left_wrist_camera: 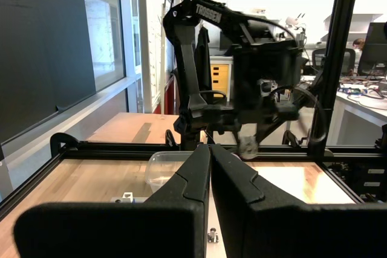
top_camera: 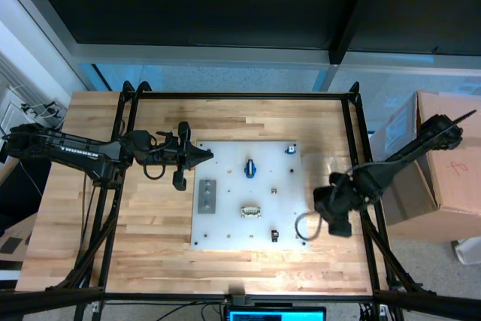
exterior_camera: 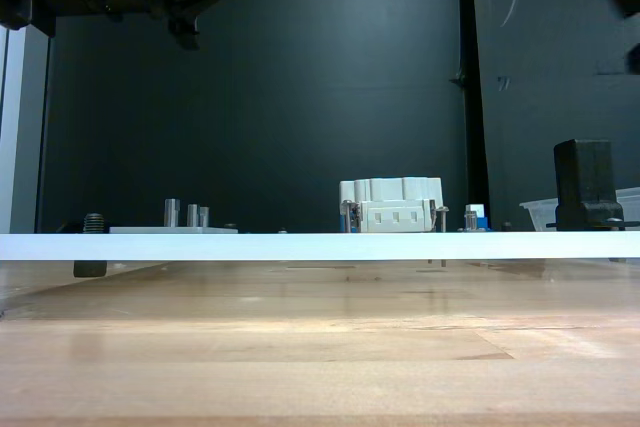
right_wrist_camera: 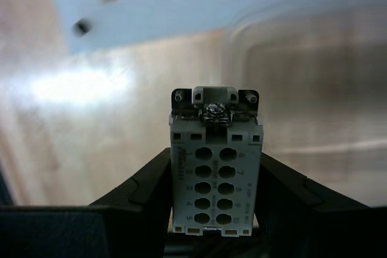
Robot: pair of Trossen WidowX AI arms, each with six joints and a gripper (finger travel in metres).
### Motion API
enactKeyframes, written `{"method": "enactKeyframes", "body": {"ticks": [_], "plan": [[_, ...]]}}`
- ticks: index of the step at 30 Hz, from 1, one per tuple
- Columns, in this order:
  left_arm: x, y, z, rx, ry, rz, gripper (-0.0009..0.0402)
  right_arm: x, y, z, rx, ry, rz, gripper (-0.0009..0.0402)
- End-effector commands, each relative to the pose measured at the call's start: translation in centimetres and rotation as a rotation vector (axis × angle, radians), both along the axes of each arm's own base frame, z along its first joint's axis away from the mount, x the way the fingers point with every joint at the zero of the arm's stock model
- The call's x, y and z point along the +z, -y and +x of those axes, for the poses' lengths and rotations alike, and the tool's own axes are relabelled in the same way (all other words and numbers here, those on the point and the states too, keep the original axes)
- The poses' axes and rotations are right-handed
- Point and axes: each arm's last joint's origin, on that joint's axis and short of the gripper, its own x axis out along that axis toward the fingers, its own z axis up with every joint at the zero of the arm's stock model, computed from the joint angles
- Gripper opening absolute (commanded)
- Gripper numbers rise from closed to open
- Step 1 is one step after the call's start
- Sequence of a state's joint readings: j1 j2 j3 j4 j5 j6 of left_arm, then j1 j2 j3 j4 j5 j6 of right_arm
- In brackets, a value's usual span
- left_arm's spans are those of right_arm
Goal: Remove the HAN10E connector from the taskboard and place in the container
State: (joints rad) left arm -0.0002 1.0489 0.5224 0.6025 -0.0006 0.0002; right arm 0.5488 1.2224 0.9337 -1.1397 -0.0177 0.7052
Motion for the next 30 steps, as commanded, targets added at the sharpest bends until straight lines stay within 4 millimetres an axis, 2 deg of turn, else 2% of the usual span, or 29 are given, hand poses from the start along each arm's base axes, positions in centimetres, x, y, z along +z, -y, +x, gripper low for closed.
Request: {"method": "enactKeyframes", "body": {"ticks": [1, 10, 14, 22, 30], "plan": [[0.0, 0.0, 0.0, 0.0, 0.0, 0.0, 0.0, -0.7, 2.0, 0.8, -0.005, -0.013, -0.022, 0.0023], [0.0, 0.0, 0.0, 0.0, 0.0, 0.0, 0.0, -2.5, 7.6, 1.9, -0.099, -0.043, -0.051, 0.0023], [0.0, 0.0, 0.0, 0.0, 0.0, 0.0, 0.0, -3.2, 9.3, 1.8, -0.13, -0.055, -0.056, 0.0023], [0.0, 0.0, 0.0, 0.0, 0.0, 0.0, 0.0, -4.5, 9.9, 1.2, -0.162, -0.093, -0.058, 0.0033], [0.0, 0.0, 0.0, 0.0, 0.0, 0.0, 0.0, -6.7, 9.9, 0.6, -0.215, -0.101, -0.055, 0.0075]]}}
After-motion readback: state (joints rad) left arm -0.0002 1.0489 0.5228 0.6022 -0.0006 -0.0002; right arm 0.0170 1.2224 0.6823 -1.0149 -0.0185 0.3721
